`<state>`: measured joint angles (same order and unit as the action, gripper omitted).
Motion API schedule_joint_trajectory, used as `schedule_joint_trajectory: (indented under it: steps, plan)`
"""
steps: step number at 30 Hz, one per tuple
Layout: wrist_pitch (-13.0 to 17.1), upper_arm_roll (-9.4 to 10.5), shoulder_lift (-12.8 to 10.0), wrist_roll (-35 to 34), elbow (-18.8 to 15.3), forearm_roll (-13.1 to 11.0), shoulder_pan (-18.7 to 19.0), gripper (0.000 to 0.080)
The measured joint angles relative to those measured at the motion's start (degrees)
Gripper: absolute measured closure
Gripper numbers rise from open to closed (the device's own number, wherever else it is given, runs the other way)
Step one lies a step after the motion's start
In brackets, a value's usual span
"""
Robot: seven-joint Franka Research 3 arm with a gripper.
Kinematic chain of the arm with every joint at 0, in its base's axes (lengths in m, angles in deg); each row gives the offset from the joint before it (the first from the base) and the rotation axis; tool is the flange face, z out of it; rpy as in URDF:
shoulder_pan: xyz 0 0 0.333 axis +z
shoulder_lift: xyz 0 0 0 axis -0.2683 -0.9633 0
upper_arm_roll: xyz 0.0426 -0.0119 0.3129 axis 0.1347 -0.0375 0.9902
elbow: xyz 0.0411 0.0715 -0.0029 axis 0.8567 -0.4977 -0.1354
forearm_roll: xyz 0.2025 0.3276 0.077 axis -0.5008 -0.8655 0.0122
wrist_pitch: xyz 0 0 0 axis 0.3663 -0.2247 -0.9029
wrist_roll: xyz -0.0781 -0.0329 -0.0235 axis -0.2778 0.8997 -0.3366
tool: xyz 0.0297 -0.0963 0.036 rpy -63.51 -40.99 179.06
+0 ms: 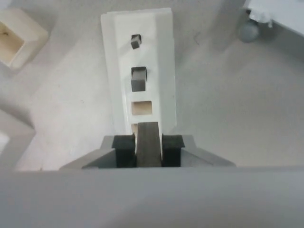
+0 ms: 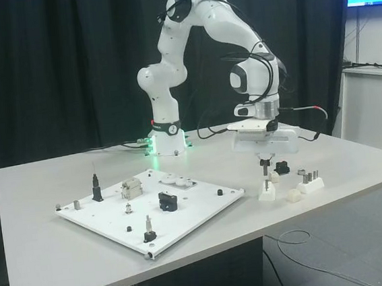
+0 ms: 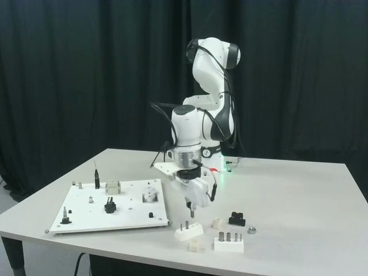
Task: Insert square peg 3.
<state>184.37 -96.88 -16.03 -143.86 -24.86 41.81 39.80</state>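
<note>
Wrist view: the gripper (image 1: 148, 148) is seen closed on a dark square peg (image 1: 148, 147), which is held upright between the two black fingertips (image 1: 124, 145). Directly beneath lies a white peg block (image 1: 137, 66) with a row of square sockets. Two of the farther sockets are already filled by a small peg (image 1: 136, 41) and a larger peg (image 1: 138, 79). An empty socket (image 1: 142, 108) is seen just beyond the held peg, and the peg's tip appears to hang at the next socket in the row, whose rim is largely hidden. The step in hand is judged to be the alignment just before insertion. A straight descent is called for next, with the peg's faces squared to the socket walls; which socket is the target cannot be told for certain.

First room view: the gripper (image 2: 265, 163) is seen poised above the white peg block (image 2: 267, 192), at the right of the grey table (image 2: 46, 251), to the right of the white task board (image 2: 184, 214). The peg is held above the block and seems not yet seated.

Second room view: the gripper (image 3: 190, 208) is shown just above the white peg block (image 3: 189, 231), near the table's front edge. The peg (image 3: 190, 211) is seen projecting downward from the fingers, apart from the block.
</note>
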Motion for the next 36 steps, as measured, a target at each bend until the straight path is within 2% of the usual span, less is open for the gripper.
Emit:
schedule_joint_trajectory:
  steps: [9, 36]
  plan:
    - [-0.6, -0.25, 0.7, 0.0, 0.0, 0.0, 0.0, 0.0688]
    - [0.0, -0.28, 0.7, -1.7, 0.0, 0.0, 0.1, 0.0688]
